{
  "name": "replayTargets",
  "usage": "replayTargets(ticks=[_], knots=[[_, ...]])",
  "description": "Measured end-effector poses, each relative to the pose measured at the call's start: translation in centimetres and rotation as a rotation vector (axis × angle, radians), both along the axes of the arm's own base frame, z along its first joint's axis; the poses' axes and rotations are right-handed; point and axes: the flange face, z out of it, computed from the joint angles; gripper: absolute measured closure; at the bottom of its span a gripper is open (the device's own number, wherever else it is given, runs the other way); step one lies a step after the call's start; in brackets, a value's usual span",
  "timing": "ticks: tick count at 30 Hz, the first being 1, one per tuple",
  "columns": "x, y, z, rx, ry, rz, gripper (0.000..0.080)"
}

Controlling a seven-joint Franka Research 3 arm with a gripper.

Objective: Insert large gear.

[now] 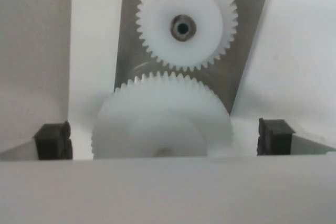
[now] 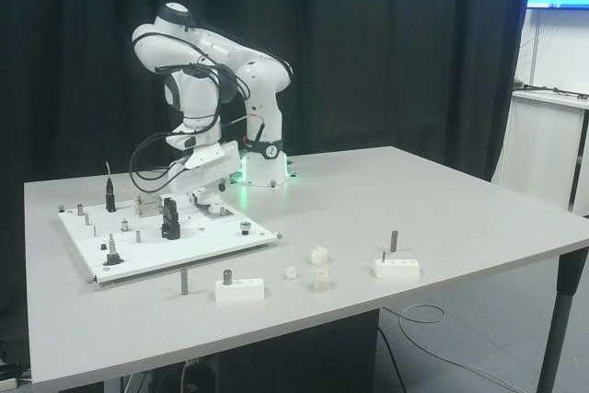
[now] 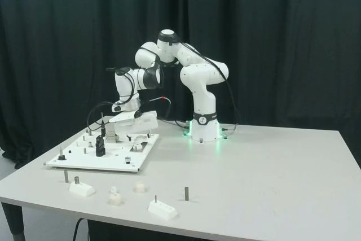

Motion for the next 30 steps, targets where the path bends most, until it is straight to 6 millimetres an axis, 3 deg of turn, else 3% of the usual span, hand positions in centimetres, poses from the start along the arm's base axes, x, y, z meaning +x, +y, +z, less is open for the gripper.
replayTargets(ticks=[17,30], knots=[[0.2,-0.6,2.5,-0.08,0.022,-0.134,0.0003],[-0.5,-1.5,2.8,-0.095,0.026,-0.197,0.0003]])
